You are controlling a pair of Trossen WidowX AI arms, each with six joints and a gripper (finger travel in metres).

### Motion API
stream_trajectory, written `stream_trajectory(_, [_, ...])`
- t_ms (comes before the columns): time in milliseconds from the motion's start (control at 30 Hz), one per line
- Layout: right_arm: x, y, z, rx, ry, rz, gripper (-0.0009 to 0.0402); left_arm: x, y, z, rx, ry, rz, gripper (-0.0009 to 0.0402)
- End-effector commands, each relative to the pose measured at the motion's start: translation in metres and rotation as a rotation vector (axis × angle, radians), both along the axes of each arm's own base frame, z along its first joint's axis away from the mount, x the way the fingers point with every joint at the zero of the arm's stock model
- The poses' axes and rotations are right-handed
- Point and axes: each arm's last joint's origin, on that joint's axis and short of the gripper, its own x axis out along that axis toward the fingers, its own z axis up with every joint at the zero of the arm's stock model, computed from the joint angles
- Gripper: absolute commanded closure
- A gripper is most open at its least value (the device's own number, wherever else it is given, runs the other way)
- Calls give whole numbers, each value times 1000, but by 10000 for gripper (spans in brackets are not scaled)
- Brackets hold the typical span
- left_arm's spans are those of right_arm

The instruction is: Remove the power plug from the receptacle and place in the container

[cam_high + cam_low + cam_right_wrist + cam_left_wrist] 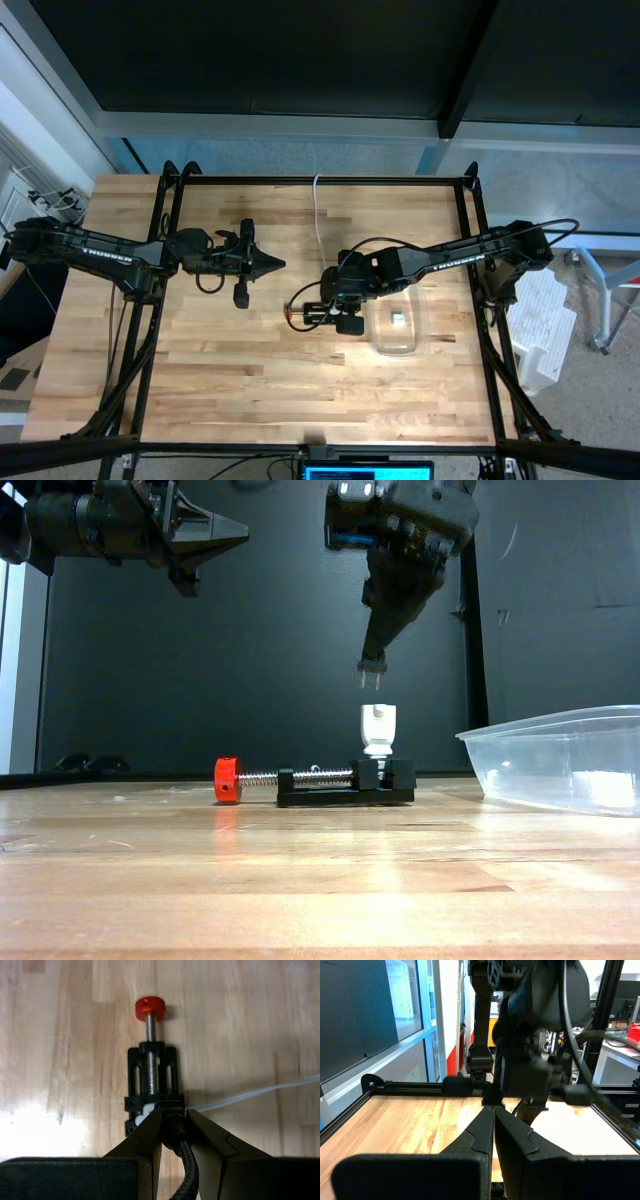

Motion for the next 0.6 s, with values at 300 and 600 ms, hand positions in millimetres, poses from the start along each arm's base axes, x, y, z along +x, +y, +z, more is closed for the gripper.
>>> stream_trajectory(300, [-13, 1, 10, 8, 31, -5, 393, 0, 0, 0, 0, 0, 0, 393])
stream_trajectory(600, [-51, 14, 16, -29, 49, 45, 393, 0, 0, 0, 0, 0, 0, 393])
